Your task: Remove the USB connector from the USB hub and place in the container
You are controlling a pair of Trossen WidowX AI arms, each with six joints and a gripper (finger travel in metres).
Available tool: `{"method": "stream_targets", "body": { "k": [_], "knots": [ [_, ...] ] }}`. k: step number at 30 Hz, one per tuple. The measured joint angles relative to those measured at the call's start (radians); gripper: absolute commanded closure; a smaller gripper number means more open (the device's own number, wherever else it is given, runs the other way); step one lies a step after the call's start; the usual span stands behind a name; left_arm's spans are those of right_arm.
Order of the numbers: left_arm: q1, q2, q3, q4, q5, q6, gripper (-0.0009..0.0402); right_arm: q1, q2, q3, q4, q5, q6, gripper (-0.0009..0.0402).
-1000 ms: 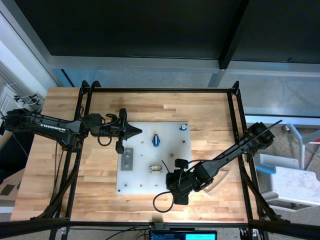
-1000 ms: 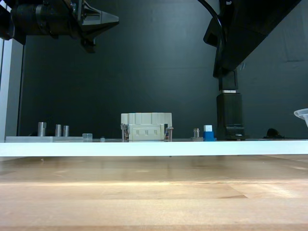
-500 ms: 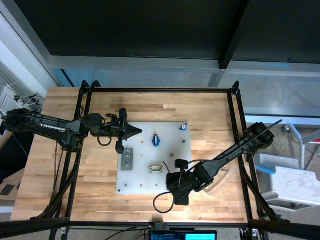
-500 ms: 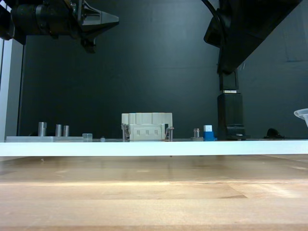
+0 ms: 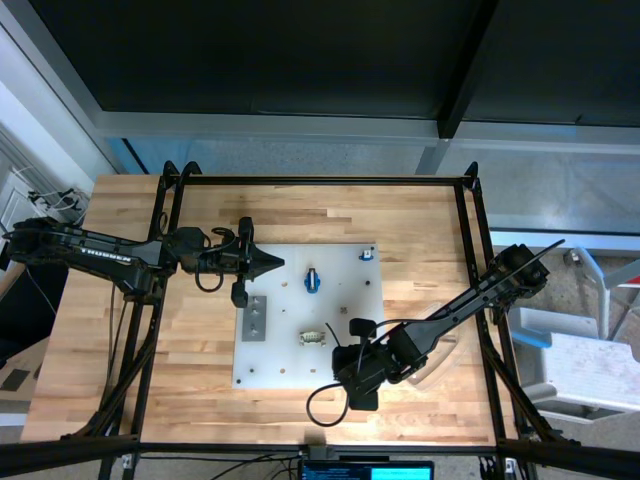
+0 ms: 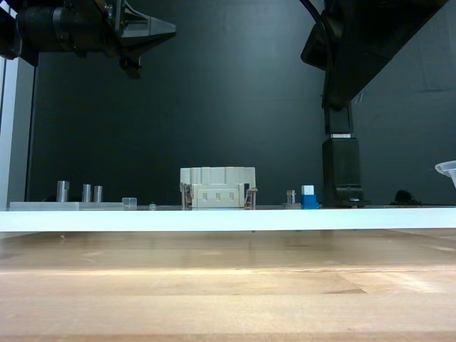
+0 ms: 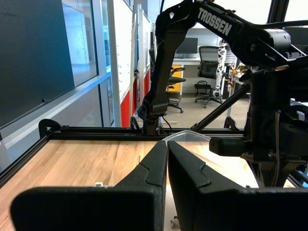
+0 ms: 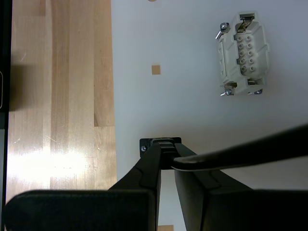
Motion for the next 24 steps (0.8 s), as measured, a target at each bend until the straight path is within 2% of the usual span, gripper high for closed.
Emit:
{"method": "stream_targets", "body": {
  "k": [8, 13, 24],
  "knots": [
    [0.0, 0.0, 0.0, 0.0, 0.0, 0.0, 0.0392, -0.015, 0.003, 0.011, -0.018, -0.017, -0.024, 0.0393],
    [0.0, 0.0, 0.0, 0.0, 0.0, 0.0, 0.0392, -0.026, 0.037, 0.063, -0.065, -0.032, -0.044, 0.0393],
    [0.0, 0.0, 0.0, 0.0, 0.0, 0.0, 0.0392, -0.033, 0.058, 0.092, -0.074, -0.03, -0.053, 0.0393]
  ]
}}
